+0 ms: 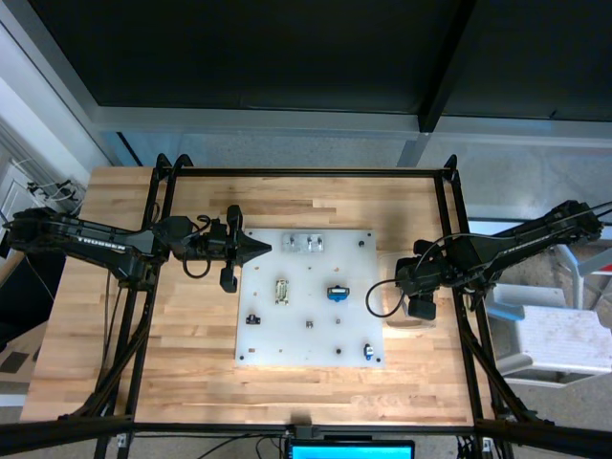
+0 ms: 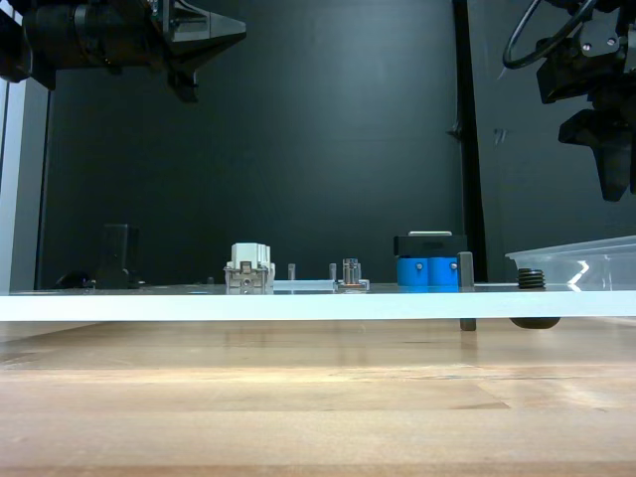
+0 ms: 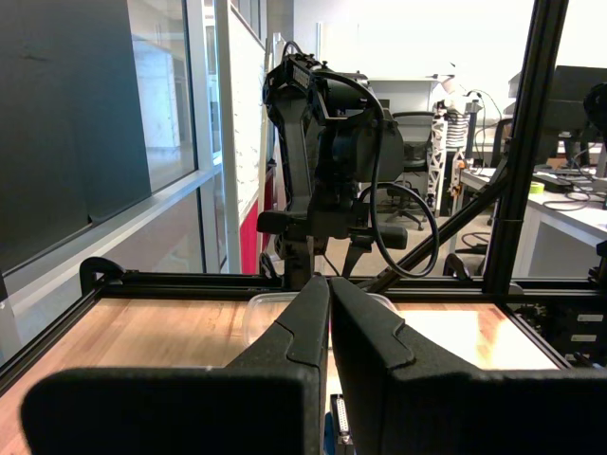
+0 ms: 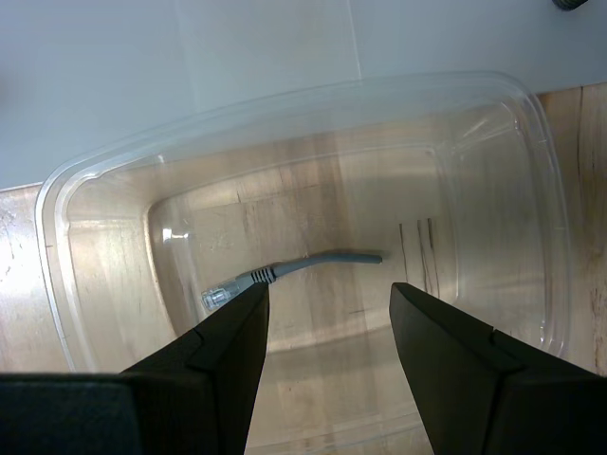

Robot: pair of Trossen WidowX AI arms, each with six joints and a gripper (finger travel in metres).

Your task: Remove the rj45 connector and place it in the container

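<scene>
In the high view, the left hand (image 1: 258, 249) hovered over the left edge of the white board (image 1: 311, 325), its fingers closed together on nothing. The board lay at the middle of the counter (image 1: 182, 373). The right hand (image 1: 419, 308) hung above the container (image 1: 397, 268), which stood just beside the board's right edge, toward the counter's right edge. In the low view, both hands were well above the board, and the container's rim showed at the board's right end. In the left wrist view, the left fingers met with no object between them. In the right wrist view, the right hand's fingers were spread apart and empty, directly above the container. The rj45 connector (image 4: 220, 297), with a short grey cable stub (image 4: 332, 258), lay flat on the container floor.
</scene>
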